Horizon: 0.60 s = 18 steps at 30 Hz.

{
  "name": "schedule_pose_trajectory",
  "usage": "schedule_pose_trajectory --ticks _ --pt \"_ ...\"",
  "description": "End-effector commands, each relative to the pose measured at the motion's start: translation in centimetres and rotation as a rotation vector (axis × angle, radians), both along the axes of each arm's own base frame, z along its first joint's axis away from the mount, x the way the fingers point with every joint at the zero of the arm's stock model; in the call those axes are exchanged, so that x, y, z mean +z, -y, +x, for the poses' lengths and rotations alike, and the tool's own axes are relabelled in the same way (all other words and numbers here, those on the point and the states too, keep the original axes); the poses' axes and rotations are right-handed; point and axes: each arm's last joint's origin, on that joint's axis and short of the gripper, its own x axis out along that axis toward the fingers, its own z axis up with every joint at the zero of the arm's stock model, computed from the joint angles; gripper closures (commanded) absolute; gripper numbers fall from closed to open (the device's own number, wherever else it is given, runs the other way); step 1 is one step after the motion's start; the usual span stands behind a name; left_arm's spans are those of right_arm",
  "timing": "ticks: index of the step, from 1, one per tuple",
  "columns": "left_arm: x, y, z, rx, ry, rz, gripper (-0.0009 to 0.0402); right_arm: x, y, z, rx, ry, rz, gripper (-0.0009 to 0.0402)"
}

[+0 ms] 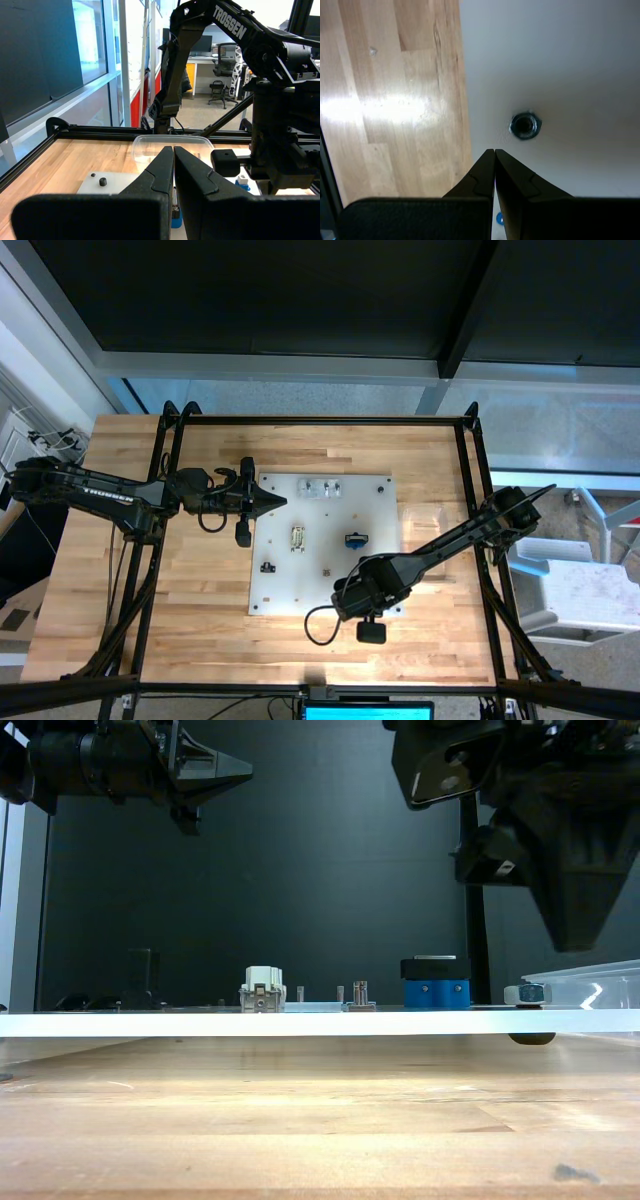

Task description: Unfasten the M12 fastener and place in the container

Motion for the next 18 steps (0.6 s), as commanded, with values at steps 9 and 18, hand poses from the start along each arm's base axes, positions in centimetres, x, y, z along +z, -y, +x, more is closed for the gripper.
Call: schedule_pose_trajectory --ticks 9,18 --pt "0.0 0.0 0.0 0.0 0.0 0.0 0.0393 -1.6 0.2 -0.3 0.004 0.006 -0.007 0.0393" --pt "0.0 0.0 0.0 0.0 0.0 0.0 0.0393 -2.1 0.4 -0.3 0.006 0.017 -0.005 0.0393"
